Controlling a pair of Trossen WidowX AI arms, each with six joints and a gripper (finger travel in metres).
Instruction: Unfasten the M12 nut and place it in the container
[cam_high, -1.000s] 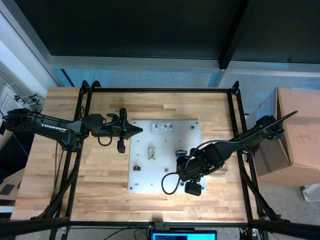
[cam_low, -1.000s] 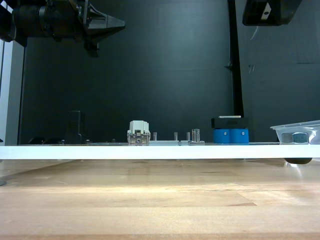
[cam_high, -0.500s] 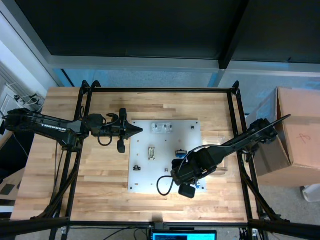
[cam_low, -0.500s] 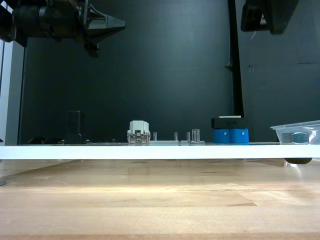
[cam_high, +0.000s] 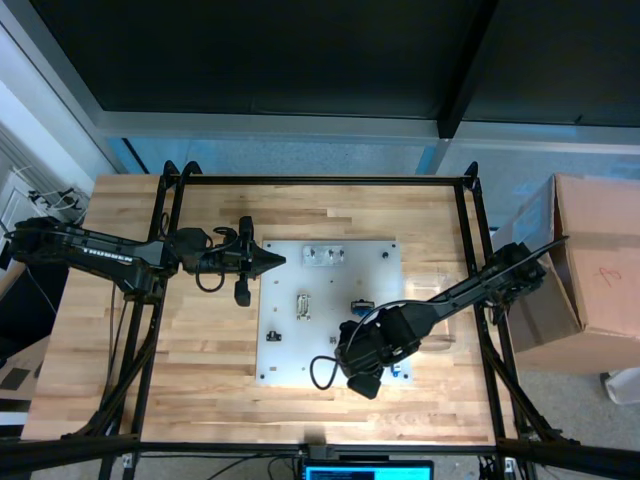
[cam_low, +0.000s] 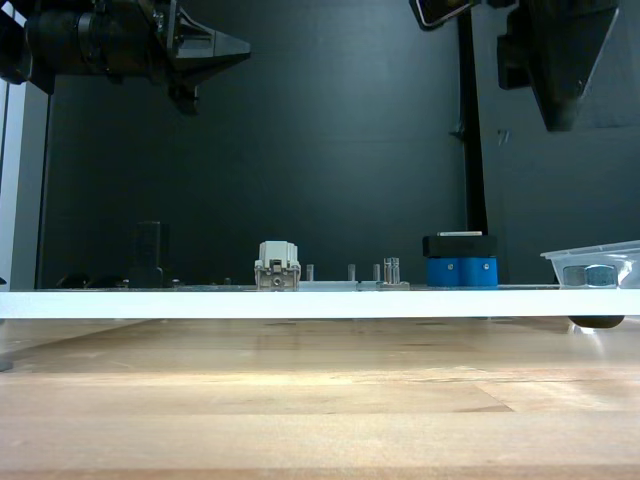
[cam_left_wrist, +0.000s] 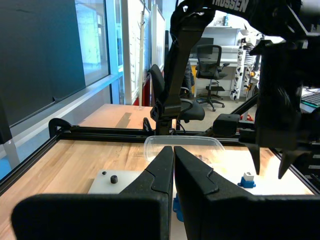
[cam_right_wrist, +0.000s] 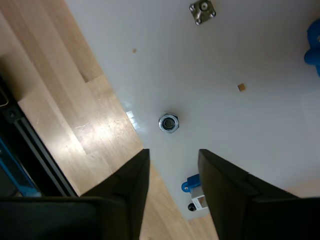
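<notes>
Hanging right gripper (cam_right_wrist: 172, 152): it points straight down, high over the 5 o'clock corner of the white board (cam_right_wrist: 240, 60). Its two fingers are apart, with nothing between them.
Nut (cam_right_wrist: 169, 123): small and silver, sitting on its stud near the board's edge, in line with the gap between those fingers. It is not in the container.
Container (cam_high: 440, 300): a clear box on the table at the board's 3 o'clock side.
Left gripper (cam_left_wrist: 173, 150): up in the air at the board's 10 o'clock edge. Its fingers are pressed together and hold nothing.
What could go wrong: I think the fingers could come down a bit to one side and bump the nut instead of going around it. A weak pinch could slip and not turn the nut. Once loose, the nut could fall and roll away, since it sits so near the edge.
Writing: "TROSSEN" in white letters on the right arm (cam_left_wrist: 230, 6). There is a red scribble on the cardboard box (cam_high: 600, 270) that I cannot read.
</notes>
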